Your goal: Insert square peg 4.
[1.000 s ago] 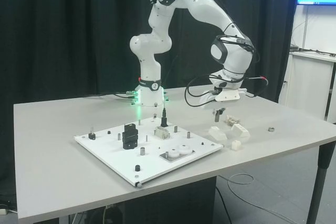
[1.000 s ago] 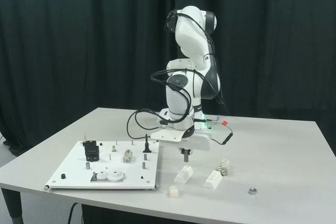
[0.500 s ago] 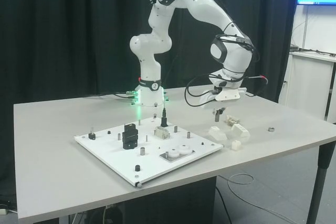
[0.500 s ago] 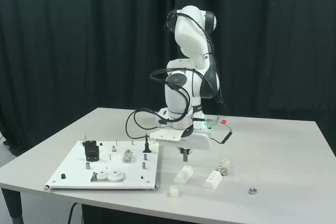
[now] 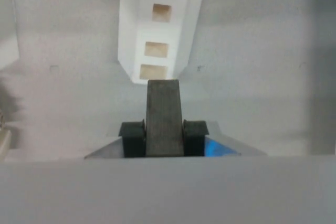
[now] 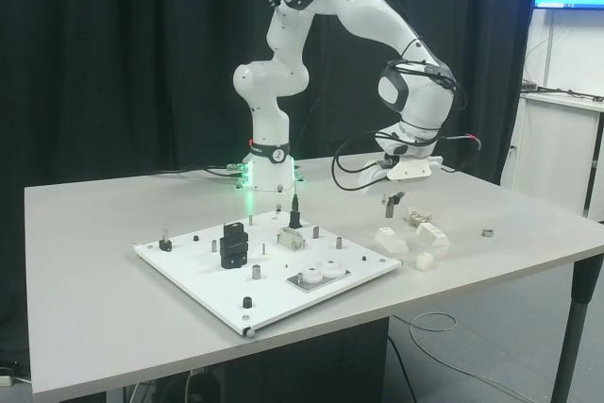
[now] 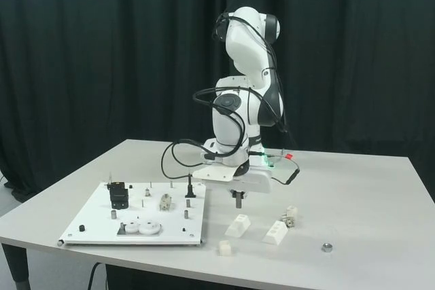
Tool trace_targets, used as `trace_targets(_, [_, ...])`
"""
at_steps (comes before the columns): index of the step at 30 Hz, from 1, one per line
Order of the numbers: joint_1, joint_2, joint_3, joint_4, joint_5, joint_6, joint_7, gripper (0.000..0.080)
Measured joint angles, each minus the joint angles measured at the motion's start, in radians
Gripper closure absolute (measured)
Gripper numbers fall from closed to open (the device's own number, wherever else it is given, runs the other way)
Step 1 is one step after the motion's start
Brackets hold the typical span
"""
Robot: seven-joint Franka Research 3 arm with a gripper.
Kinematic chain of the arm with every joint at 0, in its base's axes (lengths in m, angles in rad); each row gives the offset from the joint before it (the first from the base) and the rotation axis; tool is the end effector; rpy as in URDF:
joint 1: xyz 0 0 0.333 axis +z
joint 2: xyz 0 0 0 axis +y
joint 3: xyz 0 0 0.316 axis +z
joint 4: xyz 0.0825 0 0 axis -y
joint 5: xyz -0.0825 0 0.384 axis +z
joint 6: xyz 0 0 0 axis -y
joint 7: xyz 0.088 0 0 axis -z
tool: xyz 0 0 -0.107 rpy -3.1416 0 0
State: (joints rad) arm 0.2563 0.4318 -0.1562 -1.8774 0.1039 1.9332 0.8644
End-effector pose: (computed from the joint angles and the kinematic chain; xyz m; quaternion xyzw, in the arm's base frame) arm 0.5857 0.0695 0.2589 0.9020 -0.3907 -0.1677 0.0753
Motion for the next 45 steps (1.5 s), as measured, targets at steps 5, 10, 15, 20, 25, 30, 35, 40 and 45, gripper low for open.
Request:
trace_targets(5, [-0.002, -0.011, -0.001, 0.001, -0.005, -0.026, -0.009, 0.0652])
trace_targets(10, [-0.005, -0.032, -0.001, 0.001, -0.024, -0.081, -0.020, 0.0652])
trace_targets(15, [-0.014, -0.063, -0.001, -0.001, -0.056, -0.157, -0.029, 0.0652])
trace_targets(20, [-0.029, -0.100, -0.001, -0.012, -0.091, -0.228, -0.039, 0.0652])
trace_targets(25, [-0.048, -0.139, 0.000, -0.039, -0.126, -0.273, -0.055, 0.0652])
trace_targets(30, [-0.073, -0.186, 0.000, -0.089, -0.159, -0.286, -0.083, 0.0652])
trace_targets(35, [-0.100, -0.235, 0.000, -0.146, -0.185, -0.286, -0.116, 0.0652])
trace_targets(40, [-0.126, -0.278, -0.001, -0.196, -0.204, -0.270, -0.142, 0.0652])
trace_targets(45, [-0.147, -0.314, -0.010, -0.241, -0.223, -0.240, -0.167, 0.0652])
